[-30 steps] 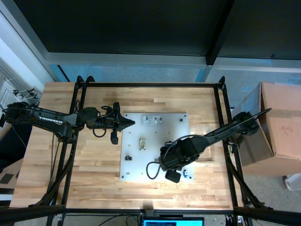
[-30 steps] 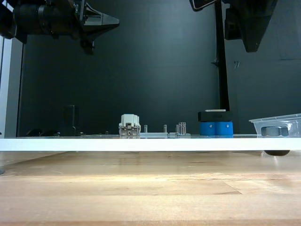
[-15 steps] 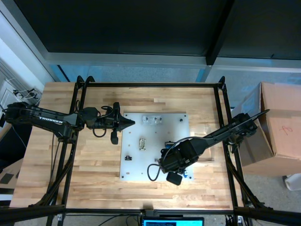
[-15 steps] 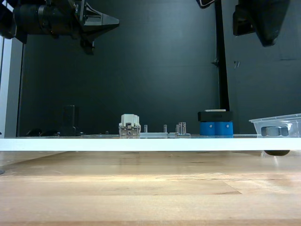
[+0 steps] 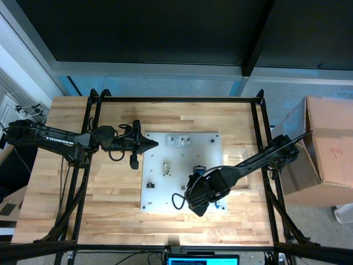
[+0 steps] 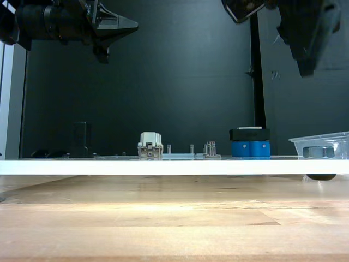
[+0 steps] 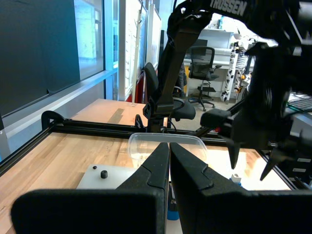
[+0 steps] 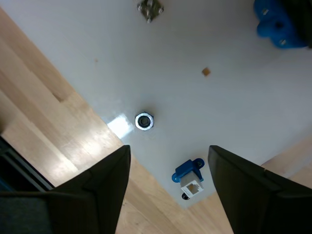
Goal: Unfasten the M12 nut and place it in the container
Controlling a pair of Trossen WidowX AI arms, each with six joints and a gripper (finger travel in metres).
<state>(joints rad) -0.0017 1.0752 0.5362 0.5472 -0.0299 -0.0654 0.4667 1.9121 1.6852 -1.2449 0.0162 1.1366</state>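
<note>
The silver M12 nut (image 8: 148,122) sits on its stud, low against the white board (image 8: 204,44) and close to the board's near right edge, as my right wrist camera looks straight down on it. The stud's ribs are hidden under it. Just beside it, at the same edge, lies a blue-and-white connector (image 8: 189,178).

From the low view the nut lines up with the clear tray (image 6: 322,141) and could pass for lying inside. The wrist camera shows it on the board, and the high view shows the tray standing on the wooden table (image 5: 110,193) against the board's right side.

The right gripper (image 8: 168,147) hangs well above the nut, pointing down over the board's near right part, its 2 fingers (image 8: 109,190) spread wide with nothing between them. The nut lies nearer 1 finger than the other. In the high view this gripper covers the nut's spot.

The left gripper (image 5: 150,143) is held high over the board's far left edge, pointing toward the right arm, its 2 fingers (image 7: 153,168) pressed together on nothing.

Also on the board are a blue block with a black top (image 6: 250,143) and a pale grey connector housing (image 6: 150,146). A cardboard box (image 5: 328,149) stands off the table's right side.
</note>
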